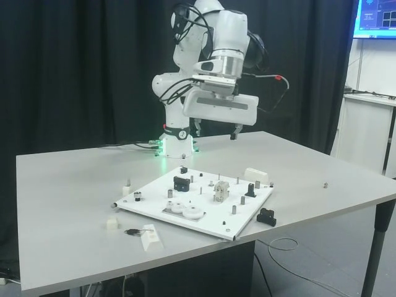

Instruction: Pick BNC.

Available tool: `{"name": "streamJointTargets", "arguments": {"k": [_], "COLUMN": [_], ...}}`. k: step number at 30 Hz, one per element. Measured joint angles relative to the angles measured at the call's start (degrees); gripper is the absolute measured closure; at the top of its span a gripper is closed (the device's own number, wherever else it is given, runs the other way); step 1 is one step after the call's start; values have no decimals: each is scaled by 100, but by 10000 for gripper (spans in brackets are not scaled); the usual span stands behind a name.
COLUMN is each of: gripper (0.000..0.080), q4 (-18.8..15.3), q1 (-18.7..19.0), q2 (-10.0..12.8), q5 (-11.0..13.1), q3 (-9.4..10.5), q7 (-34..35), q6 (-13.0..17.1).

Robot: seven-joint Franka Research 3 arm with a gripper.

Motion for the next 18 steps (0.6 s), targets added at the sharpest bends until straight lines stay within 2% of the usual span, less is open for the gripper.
{"name": "streamJointTargets", "arguments": {"k": [18], "gripper": [3], "q4": [357], "q1": [2], "q2": [160], "q5": [0], "q3": [91], "q7": [30], "q6": [-268]}}
